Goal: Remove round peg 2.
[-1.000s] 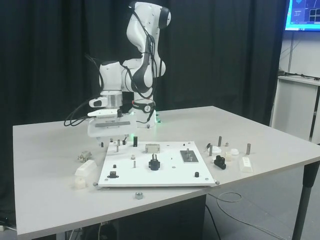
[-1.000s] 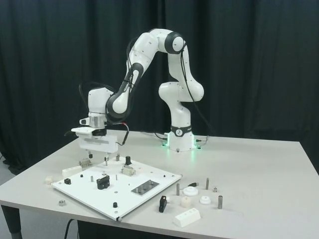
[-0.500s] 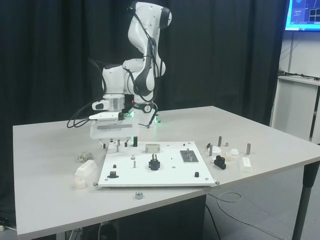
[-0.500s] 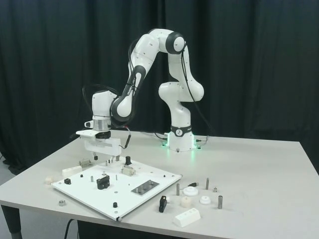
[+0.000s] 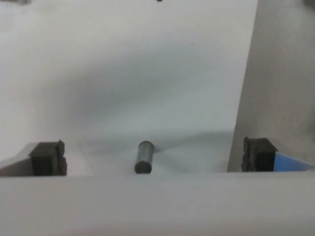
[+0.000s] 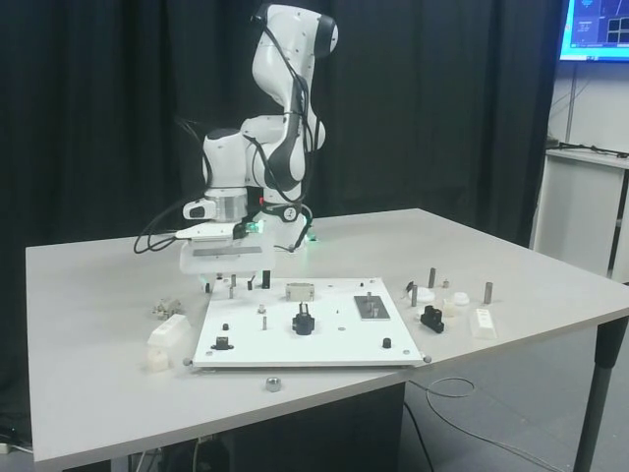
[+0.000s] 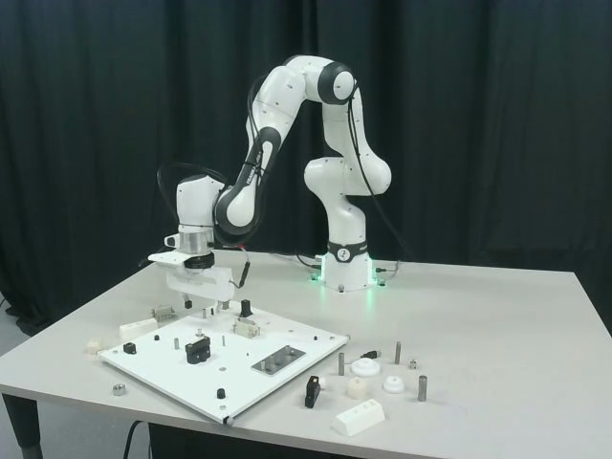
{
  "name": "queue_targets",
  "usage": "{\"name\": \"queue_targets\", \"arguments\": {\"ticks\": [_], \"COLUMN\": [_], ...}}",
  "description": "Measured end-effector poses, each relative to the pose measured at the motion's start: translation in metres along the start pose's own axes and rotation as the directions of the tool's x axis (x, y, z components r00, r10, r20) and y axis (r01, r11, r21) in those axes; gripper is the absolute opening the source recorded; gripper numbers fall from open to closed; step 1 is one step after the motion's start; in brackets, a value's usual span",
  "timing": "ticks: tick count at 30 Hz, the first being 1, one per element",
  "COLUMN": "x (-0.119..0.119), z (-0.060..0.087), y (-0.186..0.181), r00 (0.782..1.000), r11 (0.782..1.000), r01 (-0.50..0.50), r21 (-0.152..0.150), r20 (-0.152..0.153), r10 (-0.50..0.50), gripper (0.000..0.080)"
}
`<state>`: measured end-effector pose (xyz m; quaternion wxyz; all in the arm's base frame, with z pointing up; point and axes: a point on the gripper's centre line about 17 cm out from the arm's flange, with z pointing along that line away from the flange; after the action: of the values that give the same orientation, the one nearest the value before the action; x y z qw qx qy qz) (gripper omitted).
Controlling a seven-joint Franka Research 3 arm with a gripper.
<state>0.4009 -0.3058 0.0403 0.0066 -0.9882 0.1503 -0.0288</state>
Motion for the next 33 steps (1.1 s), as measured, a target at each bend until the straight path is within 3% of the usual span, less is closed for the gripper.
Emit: {"name": "queue_targets", "arguments": {"ticks": [16,33], "x": [-0.0022,-0.0019], "z": [0.0002,0.0069], "y": [0.0007,0.0020], "r00": [0.999,0.998], "r11": [0.999,0.999], "r01": [-0.023,-0.020], "r21": [-0.023,-0.034], "r20": [0.042,0.059], "r10": [0.024,0.022], "gripper": [0.0800,0.0800]}}
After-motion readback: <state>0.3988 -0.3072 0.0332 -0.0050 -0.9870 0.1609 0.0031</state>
